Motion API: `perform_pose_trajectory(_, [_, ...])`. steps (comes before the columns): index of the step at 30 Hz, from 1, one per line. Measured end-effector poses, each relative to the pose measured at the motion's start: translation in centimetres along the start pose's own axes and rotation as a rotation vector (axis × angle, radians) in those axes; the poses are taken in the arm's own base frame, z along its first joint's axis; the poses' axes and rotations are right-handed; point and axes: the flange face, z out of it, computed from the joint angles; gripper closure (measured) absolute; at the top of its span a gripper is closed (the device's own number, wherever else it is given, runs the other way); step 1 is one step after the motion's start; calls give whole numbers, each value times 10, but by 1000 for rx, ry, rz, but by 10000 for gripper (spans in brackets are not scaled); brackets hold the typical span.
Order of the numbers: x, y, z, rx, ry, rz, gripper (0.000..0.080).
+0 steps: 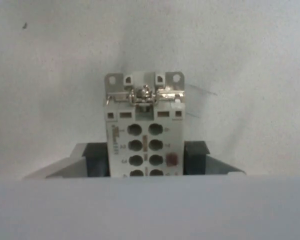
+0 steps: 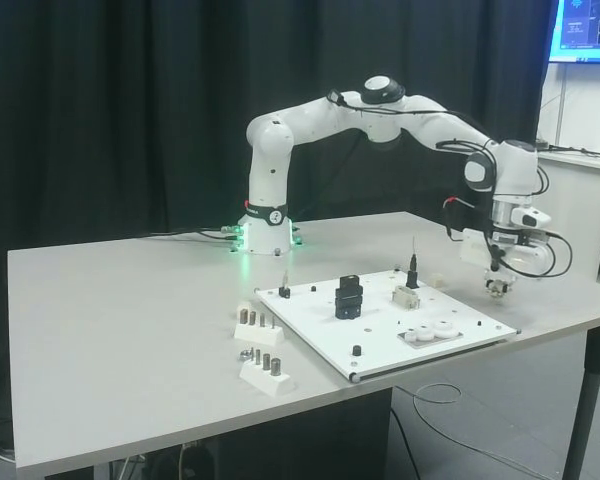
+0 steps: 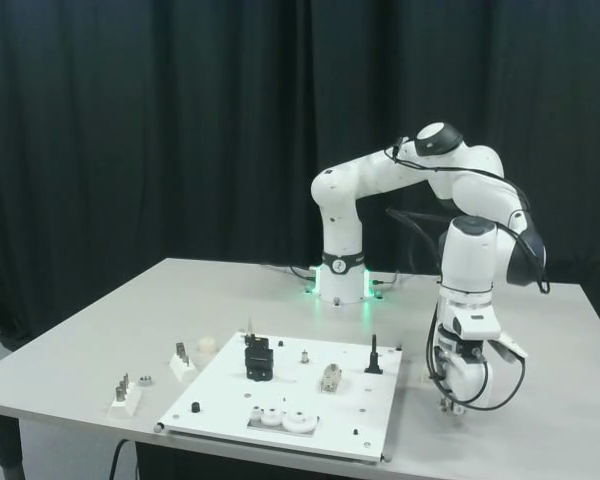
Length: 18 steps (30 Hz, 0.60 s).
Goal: Insert waterproof.
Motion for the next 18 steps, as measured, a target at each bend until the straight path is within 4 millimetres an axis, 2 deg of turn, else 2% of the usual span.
perform_pose_trajectory(18, [6, -2, -12, 6, -7, 12, 493])
